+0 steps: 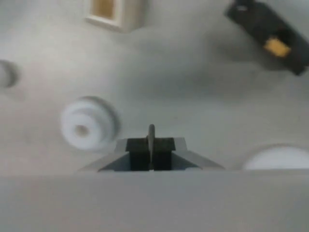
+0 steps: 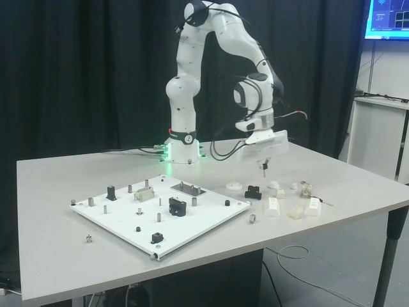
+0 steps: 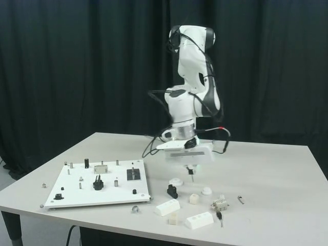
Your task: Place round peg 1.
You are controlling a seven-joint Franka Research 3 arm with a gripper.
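Observation:
My gripper (image 1: 151,153) (image 2: 262,161) (image 3: 190,170) hangs above the grey table, to the right of the white board (image 2: 192,224) (image 3: 110,197). It is shut on a thin grey round peg (image 1: 151,137) (image 2: 262,169) (image 3: 191,177) that points down from between the black fingers (image 1: 139,153). The peg's tip is well above the table. Below and beside it lie a white gear-like disc (image 1: 88,123) (image 2: 234,187) (image 3: 176,182) and a black clip part (image 1: 270,31) (image 2: 253,191) (image 3: 171,191).
The board carries several black and grey fittings and pegs. Loose white blocks (image 2: 273,206) (image 3: 167,207), a white round cap (image 1: 280,158) (image 2: 273,185) (image 3: 206,191), a hollow white block (image 1: 116,12) and small metal parts (image 3: 220,206) lie on the table near its front edge.

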